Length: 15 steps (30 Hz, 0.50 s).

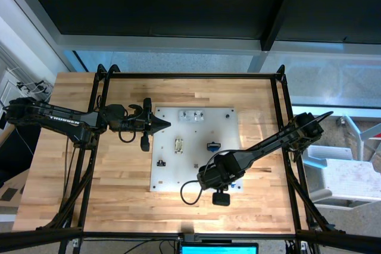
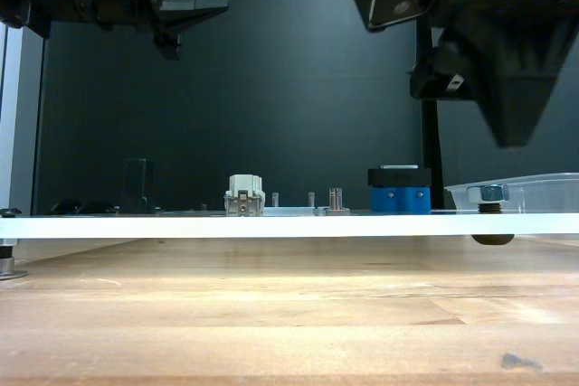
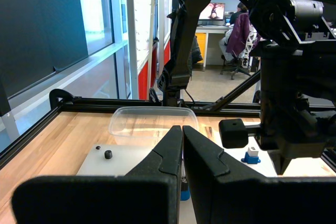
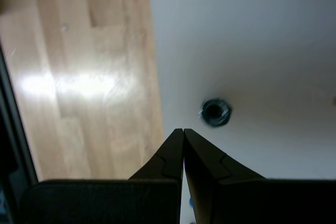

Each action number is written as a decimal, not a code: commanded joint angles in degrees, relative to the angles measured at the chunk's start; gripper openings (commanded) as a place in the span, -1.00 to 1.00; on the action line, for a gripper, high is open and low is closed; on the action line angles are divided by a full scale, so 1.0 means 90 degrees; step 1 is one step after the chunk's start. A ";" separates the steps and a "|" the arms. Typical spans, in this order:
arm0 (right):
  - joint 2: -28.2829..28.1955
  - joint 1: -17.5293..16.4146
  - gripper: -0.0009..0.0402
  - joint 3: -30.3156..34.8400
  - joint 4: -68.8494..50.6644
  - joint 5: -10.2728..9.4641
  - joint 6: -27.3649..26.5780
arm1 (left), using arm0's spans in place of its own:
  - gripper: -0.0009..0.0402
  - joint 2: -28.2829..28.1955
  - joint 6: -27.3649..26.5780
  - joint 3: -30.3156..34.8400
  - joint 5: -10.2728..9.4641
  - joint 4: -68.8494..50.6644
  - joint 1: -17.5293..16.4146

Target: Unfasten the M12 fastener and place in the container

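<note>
The right pincer (image 4: 183, 131) hangs over the near right edge of the white board (image 4: 252, 35), its fingers pressed together on nothing, with the M12 nut (image 4: 214, 112) just off its tips rather than between them. If it comes down like that, I'd expect it to jab the nut or the board instead of straddling the flats; it needs to part first and line up. The nut looks to be on its stud (image 2: 490, 208), with ribs showing under it, so a straight pull would probably slip off. A loose hold could also drop it on the desk (image 4: 89, 77) short of the clear container (image 2: 543, 189) just behind.

The nut is a small silver hexagon with a dark bore, sitting level. The left pincer (image 3: 182, 129) hovers high at the board's far left, fingers together and empty.
</note>
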<state>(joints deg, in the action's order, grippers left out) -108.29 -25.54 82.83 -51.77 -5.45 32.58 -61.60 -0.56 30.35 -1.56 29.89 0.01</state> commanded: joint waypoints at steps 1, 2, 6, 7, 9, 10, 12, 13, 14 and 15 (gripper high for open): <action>-0.0015 0.0049 -0.96 0.0005 -0.0005 0.0418 0.1052 | -0.96 0.0000 0.0002 0.0002 0.0000 0.0000 -0.0002; -0.0015 0.0063 -0.96 0.0032 -0.0036 0.0542 0.1491 | -0.96 0.0000 0.0002 0.0002 0.0000 0.0000 -0.0002; -0.0015 0.0073 -0.96 0.0168 -0.0211 0.0566 0.2596 | -0.96 0.0000 0.0002 0.0002 0.0000 0.0000 0.0000; -0.0015 0.0073 -0.96 0.0192 -0.0262 0.0588 0.2885 | -0.96 0.0000 0.0002 0.0002 0.0002 -0.0002 -0.0002; -0.0015 0.0070 -0.96 0.0221 -0.0369 0.0663 0.3679 | -0.96 0.0000 0.0002 0.0002 0.0000 0.0000 0.0000; -0.0015 0.0073 -0.96 0.0221 -0.0376 0.0653 0.4039 | -0.96 0.0000 0.0002 0.0002 0.0000 0.0000 0.0000; -0.0015 0.0073 -0.93 0.0221 -0.0367 0.0597 0.4367 | -0.96 0.0000 0.0002 0.0002 0.0000 -0.0002 0.0000; -0.0015 0.0070 -0.89 0.0221 -0.0367 0.0595 0.4478 | -0.96 0.0000 0.0002 0.0002 0.0002 -0.0002 0.0000; -0.0015 0.0058 -0.85 0.0221 -0.0379 0.0600 0.4619 | -0.96 0.0000 0.0002 0.0002 0.0000 0.0000 0.0000; -0.0015 0.0051 -0.79 0.0221 -0.0398 0.0602 0.4762 | -0.96 0.0000 0.0002 0.0002 0.0002 0.0000 -0.0002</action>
<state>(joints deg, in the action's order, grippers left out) -108.36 -24.95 84.82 -55.18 -0.03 73.89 -61.60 -0.54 30.35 -1.56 29.82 0.01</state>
